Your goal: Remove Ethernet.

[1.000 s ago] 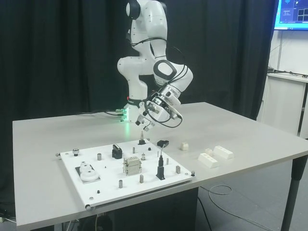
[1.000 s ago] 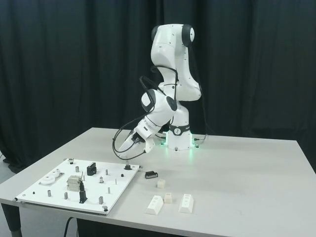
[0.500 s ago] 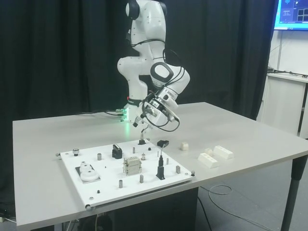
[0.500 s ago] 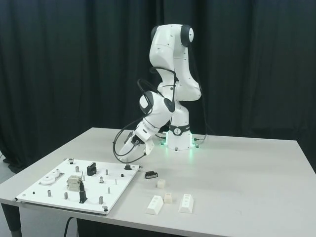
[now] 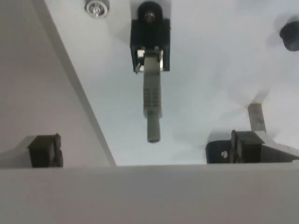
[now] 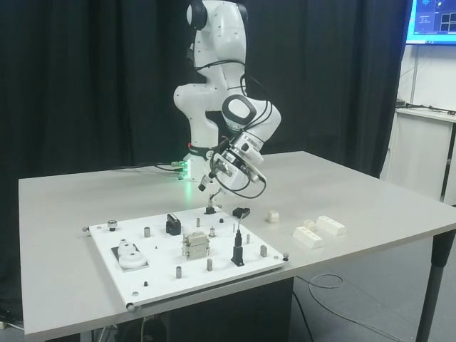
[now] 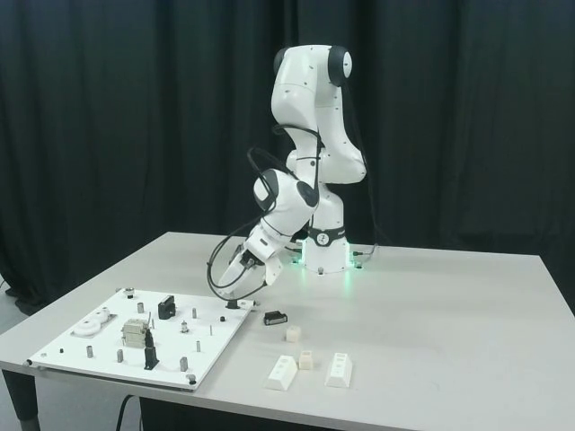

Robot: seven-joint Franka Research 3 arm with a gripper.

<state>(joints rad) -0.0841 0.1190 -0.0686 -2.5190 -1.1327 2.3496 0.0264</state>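
The grey table [image 6: 85, 206] carries the white Franka arm [image 6: 214, 78] at its far side and a white task board [image 6: 160, 267] near the front edge. The arm is folded forward and downward, placing the gripper [image 6: 211, 184] above the far edge of the task board.

The Ethernet plug [image 5: 151, 105] is seated in a black socket [image 5: 150, 39] mounted at the far edge of the board. In the wrist view the grey plug body and its short boot project out of the socket opening, directly in line with the camera axis. In the room views the socket appears as a small black block [image 6: 211, 209] under the gripper.

Jaw state: cannot be determined. The fingertips are not resolved in any view.

Handling assessment: the plug is judged light, rigid and small. A latch probably retains it in the socket, so a straight pull without releasing the latch may meet resistance or lift the board. The ribbed section of the plug body, just outside the socket, is the recommended grasp zone. The boot end is narrower and offers less contact.

Other items: white blocks [image 6: 320, 229] and a small black part [image 6: 241, 211] lie on the table right of the board.
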